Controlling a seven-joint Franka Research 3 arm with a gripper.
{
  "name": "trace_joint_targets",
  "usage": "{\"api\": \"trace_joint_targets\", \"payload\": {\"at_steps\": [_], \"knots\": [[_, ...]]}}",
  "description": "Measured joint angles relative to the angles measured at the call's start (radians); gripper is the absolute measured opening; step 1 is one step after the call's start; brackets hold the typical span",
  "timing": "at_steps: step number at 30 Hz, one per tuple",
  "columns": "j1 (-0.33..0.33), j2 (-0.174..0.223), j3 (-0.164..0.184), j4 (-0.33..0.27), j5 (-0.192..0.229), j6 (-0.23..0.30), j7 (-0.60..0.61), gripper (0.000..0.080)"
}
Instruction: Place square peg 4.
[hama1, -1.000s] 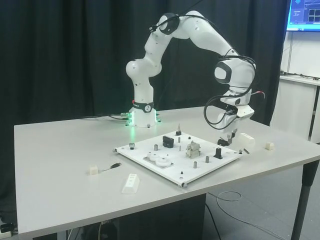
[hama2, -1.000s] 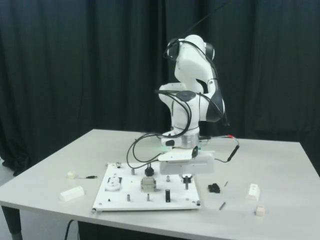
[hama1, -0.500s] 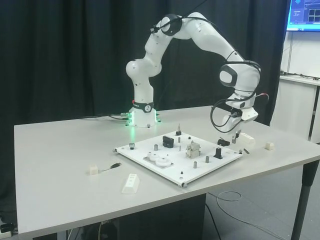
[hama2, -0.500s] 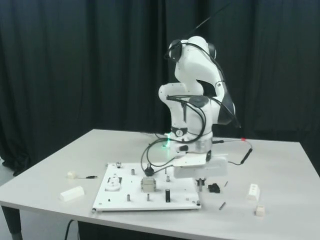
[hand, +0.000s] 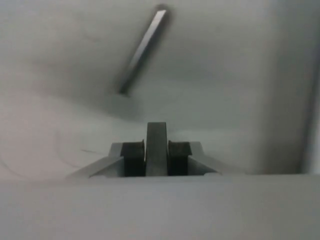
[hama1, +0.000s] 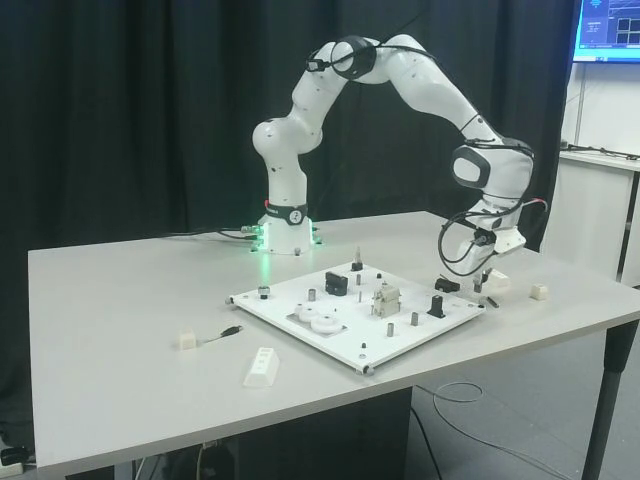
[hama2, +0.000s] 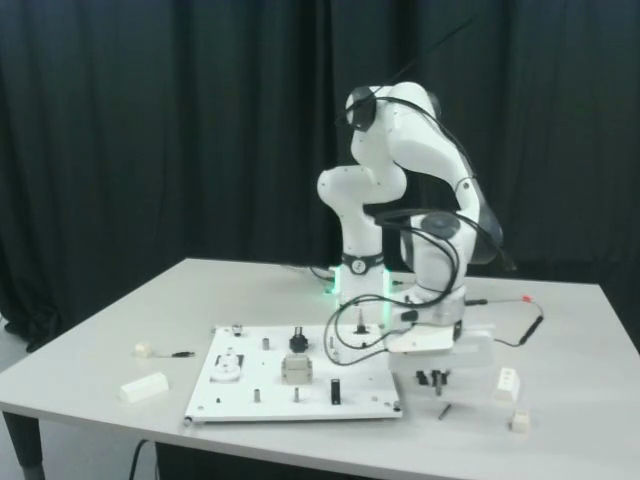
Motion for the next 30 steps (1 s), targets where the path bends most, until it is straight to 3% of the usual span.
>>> {"api": "trace_joint_targets", "payload": {"at_steps": [8,15,30], "knots": [[0.047,0.023,0.008,0.0,-0.005,0.025,0.065,0.0096],[0.074,0.024,0.008,0.002,-0.035,0.027,0.116,0.0096],[0.081,0.023,0.007,0.005,-0.047,0.027,0.13,0.0096]]}}
